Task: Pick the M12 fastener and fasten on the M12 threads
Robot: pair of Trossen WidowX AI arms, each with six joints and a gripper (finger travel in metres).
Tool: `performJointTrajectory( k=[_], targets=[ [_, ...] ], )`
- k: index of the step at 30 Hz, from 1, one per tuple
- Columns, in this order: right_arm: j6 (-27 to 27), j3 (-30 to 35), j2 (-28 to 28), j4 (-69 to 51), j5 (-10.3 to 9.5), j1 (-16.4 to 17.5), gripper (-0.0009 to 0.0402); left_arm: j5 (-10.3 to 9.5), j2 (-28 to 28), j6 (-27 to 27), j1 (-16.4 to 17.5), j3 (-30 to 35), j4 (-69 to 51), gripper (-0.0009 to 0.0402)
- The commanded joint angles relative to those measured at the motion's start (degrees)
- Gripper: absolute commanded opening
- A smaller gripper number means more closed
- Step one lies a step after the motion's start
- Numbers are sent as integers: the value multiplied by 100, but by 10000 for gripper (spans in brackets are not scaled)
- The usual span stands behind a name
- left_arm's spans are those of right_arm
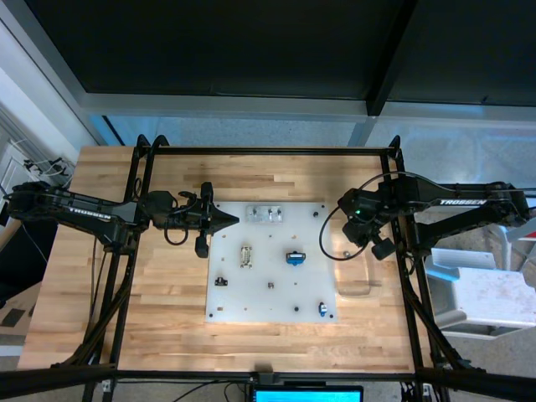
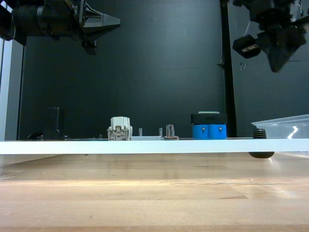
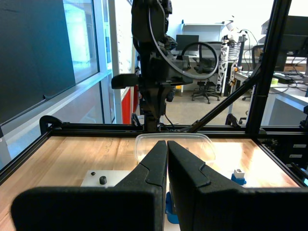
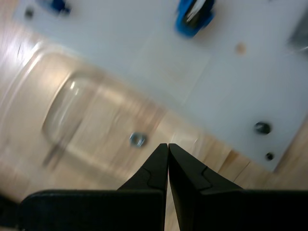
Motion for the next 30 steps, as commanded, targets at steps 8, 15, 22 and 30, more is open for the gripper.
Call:
performJointTrajectory(
  k=[8,15,22,30],
  targets=[
    [-483,0,330,-597,555,186,0,0,0,0,2,2,0,0],
    [-442,-59,553,-632,870,586,9,2,0,0,2,2,0,0],
    [-219,-317,584,-247,866,737,76,2,0,0,0,2,0,0],
    [-90,-688,758,219,879,890,155,0,0,0,2,2,0,0]
  ],
)
